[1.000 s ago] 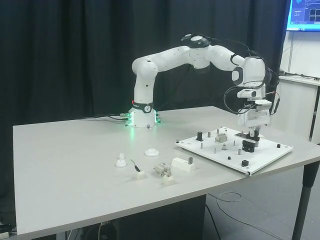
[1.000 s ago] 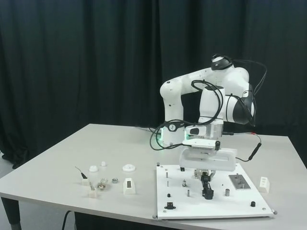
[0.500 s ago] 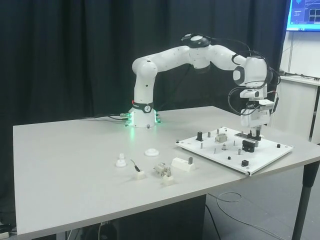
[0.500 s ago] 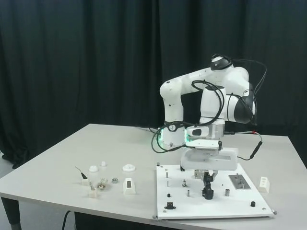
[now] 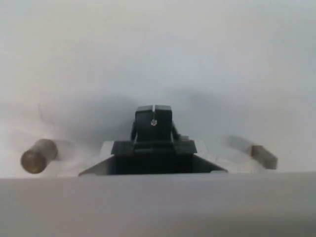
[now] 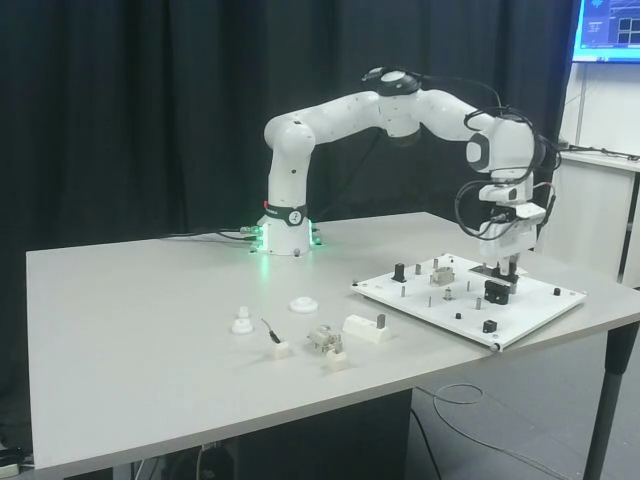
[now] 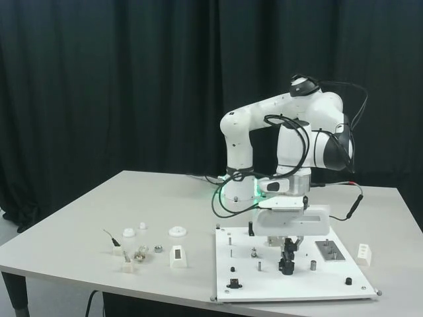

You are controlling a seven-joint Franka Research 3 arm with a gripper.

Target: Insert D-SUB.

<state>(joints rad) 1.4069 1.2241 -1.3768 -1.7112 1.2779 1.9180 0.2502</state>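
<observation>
The white arm (image 6: 400, 110) is reaching out over the white board (image 6: 545, 308) at the far end of the grey table (image 6: 150, 300), and its pincer (image 6: 510, 264) is hanging just above the black plug (image 6: 497, 292), which is standing upright on the board. From both spots in the room the tips are running together with the plug's dark top, so I cannot tell whether the pincer is open, closed or touching the plug at all.

The wrist view is not helping much. A blurred grey band (image 5: 158, 205) is filling its lower part and cutting off the foot of the plug (image 5: 153, 129) and whatever it is sitting in. A short metal peg (image 5: 38, 155) is showing to one side of the plug and a small block (image 5: 261, 155) to the other, both out of focus.

From the second room view the hand is covering the part of the board behind the plug (image 7: 286, 264).

Compared with a second ago, the hand is turning about its own axis: from the first room view it is now looking narrower, and the cable loop beside it is hanging differently. The plug is staying where it was on the board, and the small white parts (image 6: 300, 304) on the bare table are lying just as before.
</observation>
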